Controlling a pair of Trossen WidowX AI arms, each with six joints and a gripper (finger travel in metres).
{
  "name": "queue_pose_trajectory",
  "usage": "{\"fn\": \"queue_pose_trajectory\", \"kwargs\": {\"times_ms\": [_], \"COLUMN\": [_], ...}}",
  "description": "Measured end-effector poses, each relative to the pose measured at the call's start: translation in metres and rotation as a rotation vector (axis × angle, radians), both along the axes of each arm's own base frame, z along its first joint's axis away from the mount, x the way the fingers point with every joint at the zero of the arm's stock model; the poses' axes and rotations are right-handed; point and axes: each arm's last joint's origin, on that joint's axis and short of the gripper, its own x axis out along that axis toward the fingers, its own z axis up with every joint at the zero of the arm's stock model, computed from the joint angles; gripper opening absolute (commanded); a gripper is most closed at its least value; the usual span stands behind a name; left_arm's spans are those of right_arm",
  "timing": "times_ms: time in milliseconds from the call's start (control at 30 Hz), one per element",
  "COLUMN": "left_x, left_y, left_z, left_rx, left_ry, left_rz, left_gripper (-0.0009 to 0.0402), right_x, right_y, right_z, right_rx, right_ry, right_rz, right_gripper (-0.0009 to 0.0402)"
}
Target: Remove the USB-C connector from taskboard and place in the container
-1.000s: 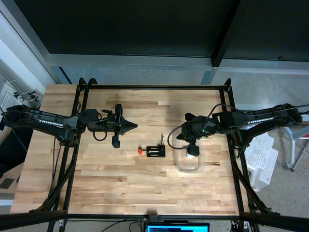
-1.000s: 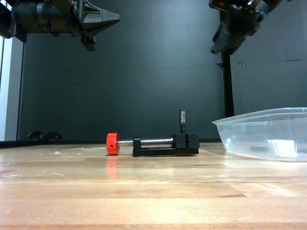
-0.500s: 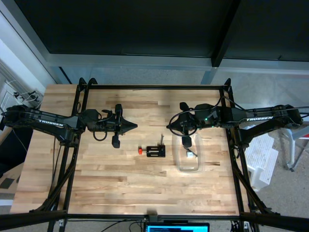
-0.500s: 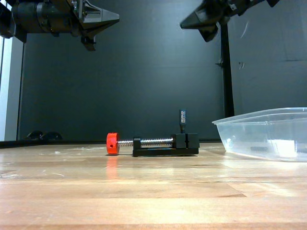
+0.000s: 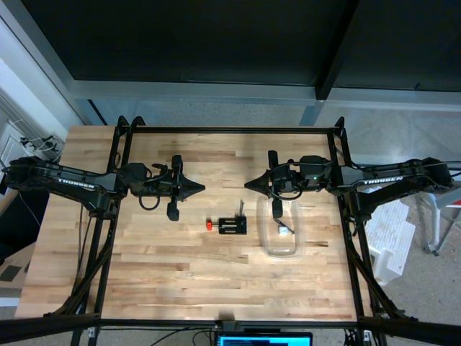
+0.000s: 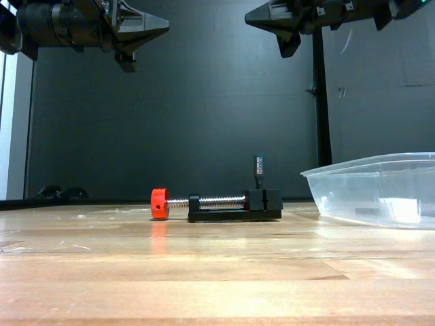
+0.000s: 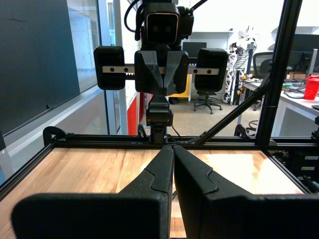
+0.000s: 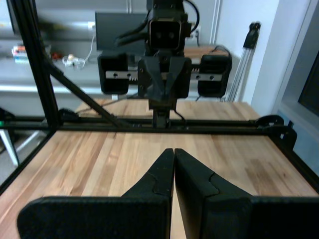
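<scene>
The taskboard (image 5: 229,225) (image 6: 224,204) is a small black vise with a red-orange knob, lying at mid-table; a thin upright pin (image 6: 258,170) stands in its jaw end. Right of it sits the clear container (image 5: 282,254) (image 6: 353,183). On its floor lies a slim dark sliver, which looks like the USB-C connector (image 6: 368,211), beside a small white piece (image 5: 284,231). My right gripper (image 5: 246,185) (image 6: 249,13) (image 8: 173,150) is shut and empty, held high and level, behind the taskboard. My left gripper (image 5: 203,188) (image 6: 166,26) (image 7: 173,147) is shut too, high at the left, pointing at the right one.
A black frame rail (image 5: 230,130) runs round the wooden table. A black upright post (image 6: 321,115) stands behind the container. Bare wood lies in front of the taskboard and to its left.
My right gripper has lifted from over the container and swung back and left until it lies level, pointing at the left gripper. The left arm, taskboard and container have not moved.
</scene>
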Motion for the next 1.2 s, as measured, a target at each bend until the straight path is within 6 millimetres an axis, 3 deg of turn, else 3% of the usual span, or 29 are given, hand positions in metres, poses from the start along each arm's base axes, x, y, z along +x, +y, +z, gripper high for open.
{"fn": "queue_pose_trajectory", "kwargs": {"times_ms": [333, 733, 1200], "left_x": [0.000, 0.000, 0.000], "left_y": [0.000, 0.000, 0.000], "left_z": [0.000, 0.000, 0.000], "left_rx": [0.000, 0.000, 0.000], "left_ry": [0.000, 0.000, 0.000], "left_rz": [0.000, 0.000, 0.000], "left_gripper": [0.0000, 0.0000, 0.0000], "right_x": [-0.011, -0.018, -0.019], "right_y": [-0.004, -0.005, -0.005], "right_z": [-0.010, -0.024, -0.023], "right_rx": [0.000, 0.003, 0.024], "right_ry": [-0.109, -0.114, -0.133], "right_rz": [-0.009, -0.016, -0.022], "right_gripper": [0.0000, 0.0000, 0.0000]}}
